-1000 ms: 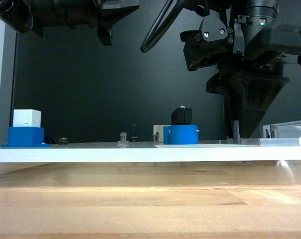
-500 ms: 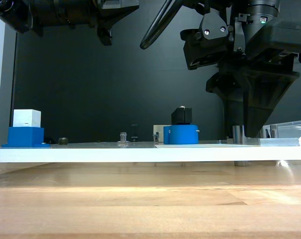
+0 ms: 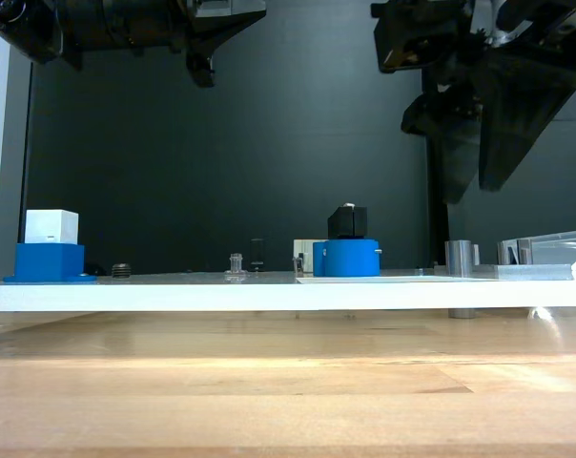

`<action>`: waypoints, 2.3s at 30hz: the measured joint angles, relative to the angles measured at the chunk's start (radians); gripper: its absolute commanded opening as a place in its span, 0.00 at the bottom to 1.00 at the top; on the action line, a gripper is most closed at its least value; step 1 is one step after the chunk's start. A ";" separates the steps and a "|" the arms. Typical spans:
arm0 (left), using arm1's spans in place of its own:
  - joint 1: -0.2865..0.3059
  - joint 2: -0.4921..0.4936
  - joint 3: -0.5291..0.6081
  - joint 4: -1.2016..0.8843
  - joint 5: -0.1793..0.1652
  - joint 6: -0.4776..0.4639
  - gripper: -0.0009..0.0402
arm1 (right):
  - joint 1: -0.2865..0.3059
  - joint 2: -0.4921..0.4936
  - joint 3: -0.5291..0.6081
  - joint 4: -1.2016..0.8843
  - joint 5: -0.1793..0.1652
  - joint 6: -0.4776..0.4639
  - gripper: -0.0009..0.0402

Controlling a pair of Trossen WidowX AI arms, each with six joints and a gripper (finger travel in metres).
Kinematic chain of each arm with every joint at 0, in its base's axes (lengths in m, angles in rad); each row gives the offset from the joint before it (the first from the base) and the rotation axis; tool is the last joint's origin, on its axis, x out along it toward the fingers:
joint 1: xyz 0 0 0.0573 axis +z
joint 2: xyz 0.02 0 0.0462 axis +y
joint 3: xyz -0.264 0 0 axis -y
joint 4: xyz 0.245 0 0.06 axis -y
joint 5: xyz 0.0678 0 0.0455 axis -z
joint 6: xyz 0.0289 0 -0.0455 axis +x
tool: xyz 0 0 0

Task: Pick the 16mm cylinder and install on the taskboard

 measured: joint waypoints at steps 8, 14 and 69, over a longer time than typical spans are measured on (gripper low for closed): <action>0.000 0.000 0.000 0.000 0.000 0.000 0.02 | 0.000 -0.072 -0.067 0.018 0.002 -0.008 0.51; 0.000 0.000 0.000 0.000 0.000 0.000 0.02 | -0.002 -0.077 -0.071 0.026 0.002 -0.011 0.49; 0.000 0.000 0.000 0.000 0.000 0.000 0.02 | -0.273 -0.805 -0.660 1.150 0.071 -0.294 0.02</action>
